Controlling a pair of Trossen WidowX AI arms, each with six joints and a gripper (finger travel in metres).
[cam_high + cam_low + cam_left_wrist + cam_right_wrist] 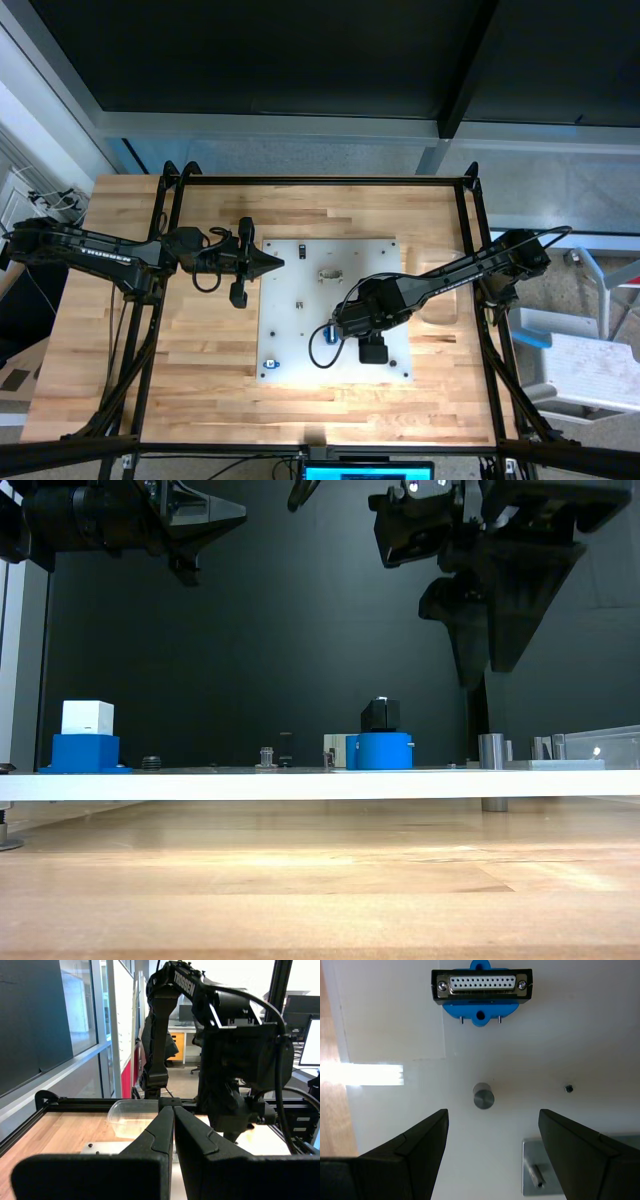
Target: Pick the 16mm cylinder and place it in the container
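The 16mm cylinder (483, 1096) is a small grey peg standing upright on the white board (395, 1020). In the right wrist view it sits just beyond the tips of my right gripper (492, 1114), which is open, and roughly centred between them. In the low view the right gripper (492, 650) hangs well above the cylinder (490, 751). The high view shows the right gripper (338, 325) over the board's middle, hiding the peg. The container (440, 305) is a clear tray on the table right of the board, also seen as the container (131, 1116). My left gripper (272, 263) is shut and empty at the board's left edge.
A blue D-sub connector mount (481, 987) lies just past the peg. A grey metal plate with a pin (540, 1172) sits beside the right finger. A blue base with a white cube (86, 740) stands at the board's near left corner. Black frame rails border the table (120, 380).
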